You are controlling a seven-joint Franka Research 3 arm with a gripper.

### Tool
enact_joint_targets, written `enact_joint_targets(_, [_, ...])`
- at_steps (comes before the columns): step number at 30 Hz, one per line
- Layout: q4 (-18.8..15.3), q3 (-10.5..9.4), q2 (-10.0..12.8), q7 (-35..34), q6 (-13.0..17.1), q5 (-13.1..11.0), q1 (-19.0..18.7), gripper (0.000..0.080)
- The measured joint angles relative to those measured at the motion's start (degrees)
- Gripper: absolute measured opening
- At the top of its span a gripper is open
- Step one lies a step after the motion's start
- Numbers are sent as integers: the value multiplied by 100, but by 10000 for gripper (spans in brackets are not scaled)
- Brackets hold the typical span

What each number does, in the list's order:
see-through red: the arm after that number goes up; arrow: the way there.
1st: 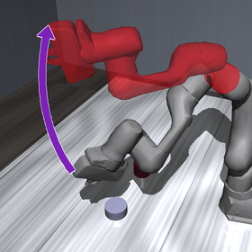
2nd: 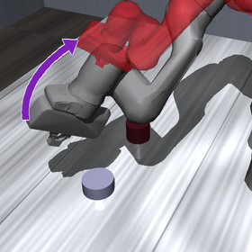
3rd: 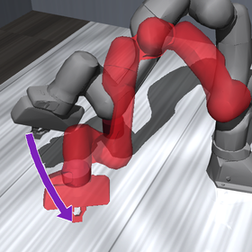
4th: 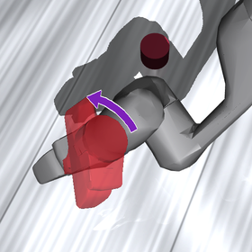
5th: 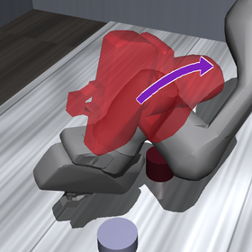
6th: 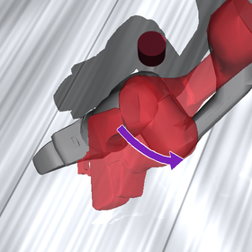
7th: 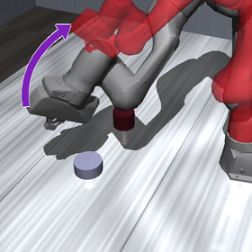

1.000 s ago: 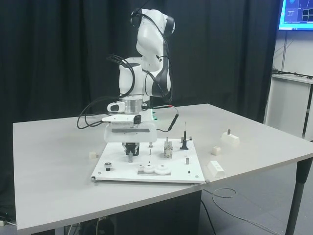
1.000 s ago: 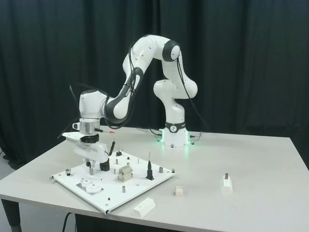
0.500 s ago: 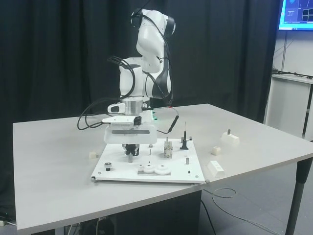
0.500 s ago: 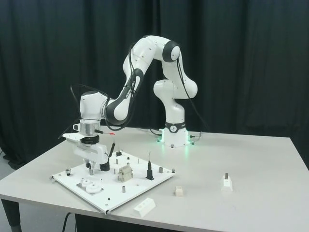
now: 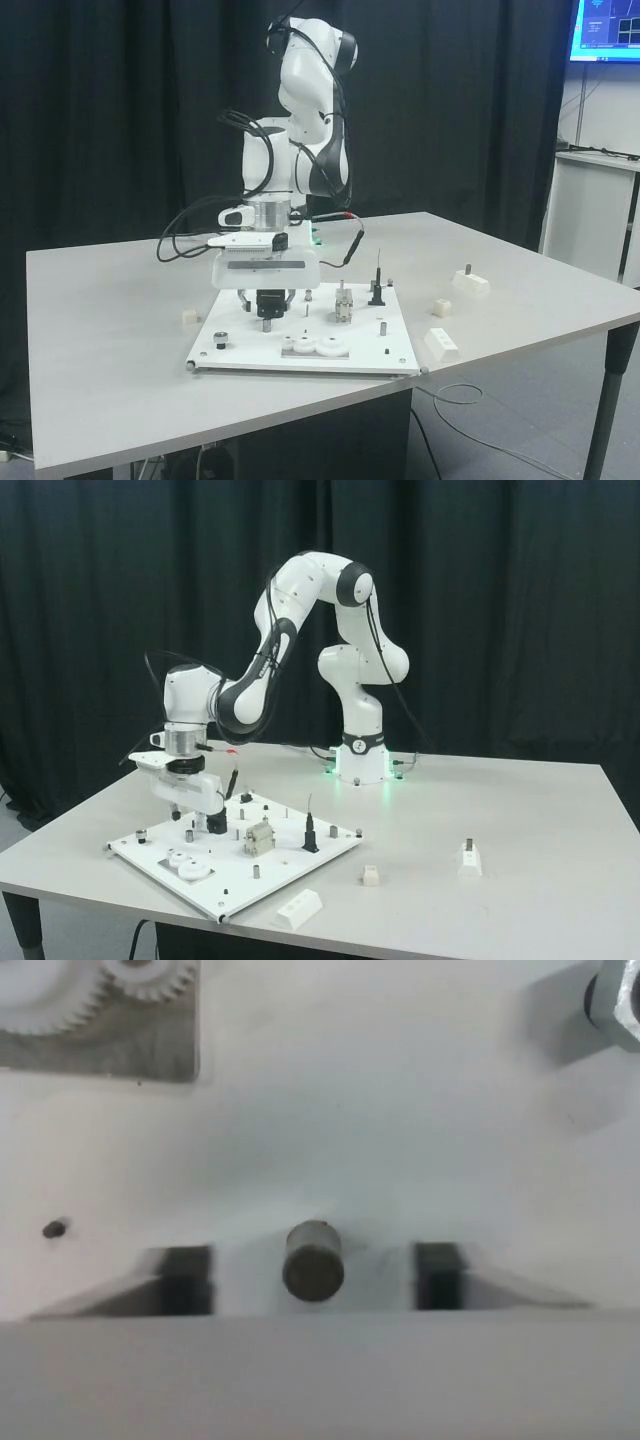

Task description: Insert round peg 4.

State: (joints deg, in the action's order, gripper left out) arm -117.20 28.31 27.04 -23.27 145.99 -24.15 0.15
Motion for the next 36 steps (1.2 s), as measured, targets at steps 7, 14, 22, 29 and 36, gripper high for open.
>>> enact_joint_targets(7, [0, 27, -149, 58, -154, 4, 0, 759])
enact_joint_targets(14, [4, 37, -301, 77, -372, 8, 0, 791])
enact_joint_targets(22, [30, 57, -402, 77, -608, 22, 0, 799])
enact_joint_targets(29, [67, 62, -422, 84, -714, 73, 0, 800])
enact_joint_targets(36, [107, 79, -425, 166, -830, 94, 0, 800])
